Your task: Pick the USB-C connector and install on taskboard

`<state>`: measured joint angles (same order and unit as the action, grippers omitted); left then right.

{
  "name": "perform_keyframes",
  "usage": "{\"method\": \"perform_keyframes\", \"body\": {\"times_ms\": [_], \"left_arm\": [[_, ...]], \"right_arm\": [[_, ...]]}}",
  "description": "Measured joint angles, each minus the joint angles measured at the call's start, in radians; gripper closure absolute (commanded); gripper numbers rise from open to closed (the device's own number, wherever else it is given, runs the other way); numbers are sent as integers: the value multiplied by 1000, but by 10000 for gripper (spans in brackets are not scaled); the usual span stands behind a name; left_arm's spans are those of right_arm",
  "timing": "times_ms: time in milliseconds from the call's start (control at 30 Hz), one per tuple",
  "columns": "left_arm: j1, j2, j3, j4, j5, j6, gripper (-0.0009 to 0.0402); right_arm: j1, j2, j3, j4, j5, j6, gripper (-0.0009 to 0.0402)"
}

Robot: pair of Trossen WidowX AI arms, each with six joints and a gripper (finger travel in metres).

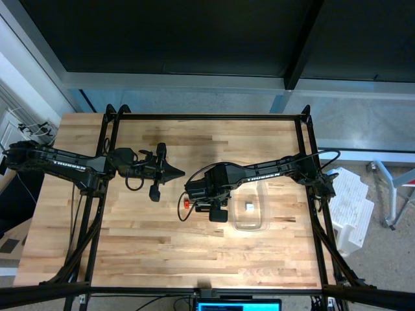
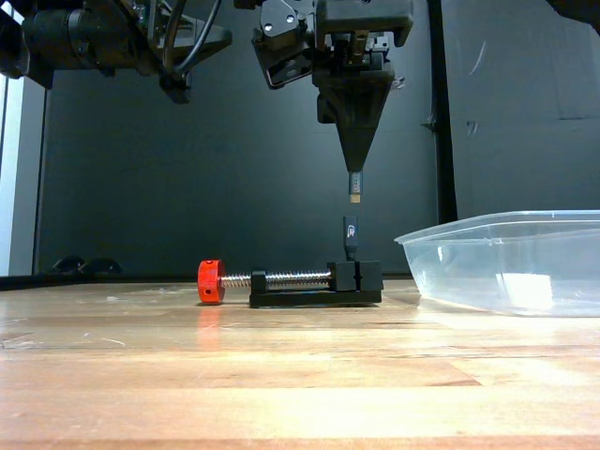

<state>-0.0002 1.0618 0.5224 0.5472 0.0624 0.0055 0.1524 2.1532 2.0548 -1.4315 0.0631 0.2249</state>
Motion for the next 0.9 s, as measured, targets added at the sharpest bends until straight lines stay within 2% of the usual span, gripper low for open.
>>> {"method": "perform_keyframes", "body": {"times_ms": [100,167,333,800,900], "left_arm": [[0,0,0,0,0,0,393],[0,0,0,0,0,0,393],[0,0,0,0,0,0,393],[0,0,0,0,0,0,393],[0,0,0,0,0,0,393]], "right_arm": [[0,0,-1,5,4,-1,393],[0,3,-2,8,22,-2,394],[0,15,-2,12,23,-3,393],[0,15,-3,22,13,-2,394],[0,15,-4,23,0,2,394]]}}
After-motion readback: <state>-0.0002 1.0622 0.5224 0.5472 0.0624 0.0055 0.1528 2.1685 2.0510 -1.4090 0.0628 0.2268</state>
